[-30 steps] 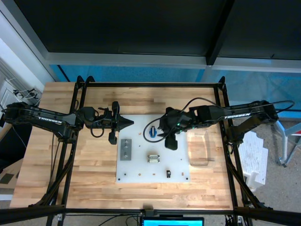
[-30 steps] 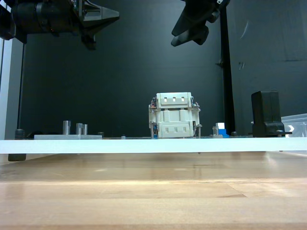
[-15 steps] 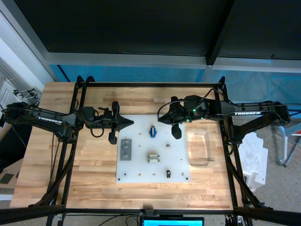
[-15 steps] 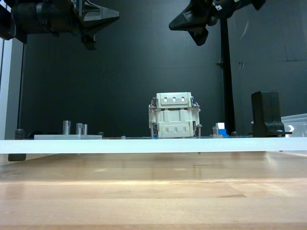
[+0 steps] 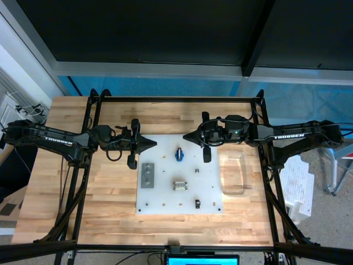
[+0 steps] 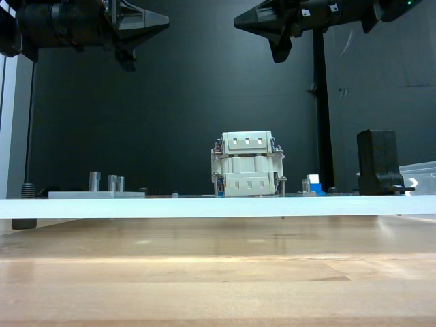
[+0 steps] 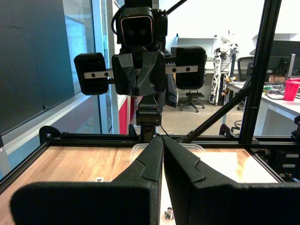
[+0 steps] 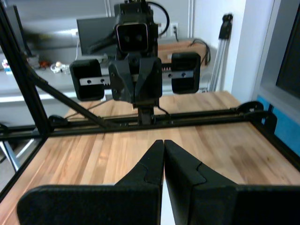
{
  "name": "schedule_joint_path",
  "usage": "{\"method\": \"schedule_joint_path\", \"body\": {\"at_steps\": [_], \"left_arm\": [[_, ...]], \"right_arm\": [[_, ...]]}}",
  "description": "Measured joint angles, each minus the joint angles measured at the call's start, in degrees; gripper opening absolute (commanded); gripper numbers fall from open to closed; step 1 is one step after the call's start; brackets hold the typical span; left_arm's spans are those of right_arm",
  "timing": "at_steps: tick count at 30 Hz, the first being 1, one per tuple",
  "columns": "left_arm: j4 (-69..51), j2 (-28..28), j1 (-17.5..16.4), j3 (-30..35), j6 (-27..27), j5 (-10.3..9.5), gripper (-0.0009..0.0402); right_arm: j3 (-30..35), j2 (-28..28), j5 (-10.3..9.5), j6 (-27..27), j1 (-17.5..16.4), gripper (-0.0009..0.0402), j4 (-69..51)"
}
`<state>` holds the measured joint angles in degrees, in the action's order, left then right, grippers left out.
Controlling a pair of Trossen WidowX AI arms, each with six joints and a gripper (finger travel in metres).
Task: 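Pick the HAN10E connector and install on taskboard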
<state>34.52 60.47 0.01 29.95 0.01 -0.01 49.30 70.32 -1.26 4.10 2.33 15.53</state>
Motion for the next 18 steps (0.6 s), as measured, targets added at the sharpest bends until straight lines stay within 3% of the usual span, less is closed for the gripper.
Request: {"method": "schedule_joint_path", "body": {"at_steps": [11,18], "left_arm": [[0.0,0.0,0.0,0.0,0.0,0.00,0.0001],[0.0,0.0,0.0,0.0,0.0,0.00,0.0001]], "right_arm": [[-7.5,-0.2,0.81,-0.1,-0.4,0.0000,14.7],[-10.5,-0.3,1.49,0.7,-0.5,0.0000,17.1]]}}
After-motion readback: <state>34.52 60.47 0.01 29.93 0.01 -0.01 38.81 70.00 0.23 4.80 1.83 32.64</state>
